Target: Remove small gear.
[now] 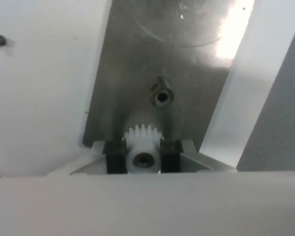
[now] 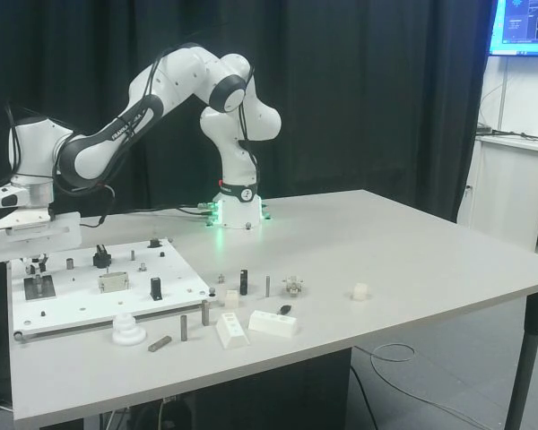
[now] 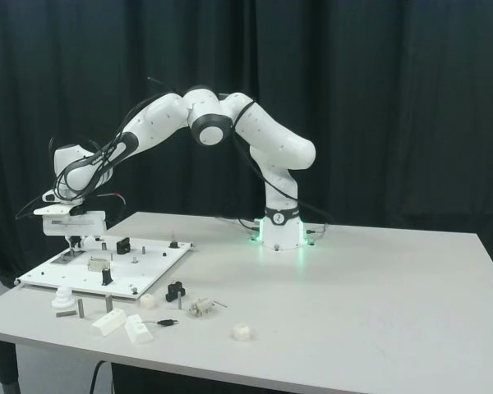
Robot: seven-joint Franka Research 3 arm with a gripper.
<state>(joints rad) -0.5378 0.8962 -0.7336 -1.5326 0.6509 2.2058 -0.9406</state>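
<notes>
In the wrist view a small white gear (image 1: pixel 143 147) with a hole through its middle sits between two black finger pads (image 1: pixel 115 156), and my gripper (image 1: pixel 144 158) is shut on it. Beyond the gear lies a grey metal plate (image 1: pixel 167 69) with a short shaft (image 1: pixel 161 97) standing apart from the gear. From the room views, the gripper (image 2: pixel 38 262) (image 3: pixel 72 240) hangs just over the far left end of the white assembly board (image 2: pixel 175 291) (image 3: pixel 160 261). The gear itself is too small to make out there.
The board carries several black and grey fixtures (image 2: pixel 154 287) and pegs. On the table in front of it lie a large white gear (image 2: pixel 125 330), white blocks (image 2: pixel 251 324), loose pins (image 2: pixel 205 312), a small metal part (image 2: pixel 292 285) and a white cube (image 2: pixel 360 290).
</notes>
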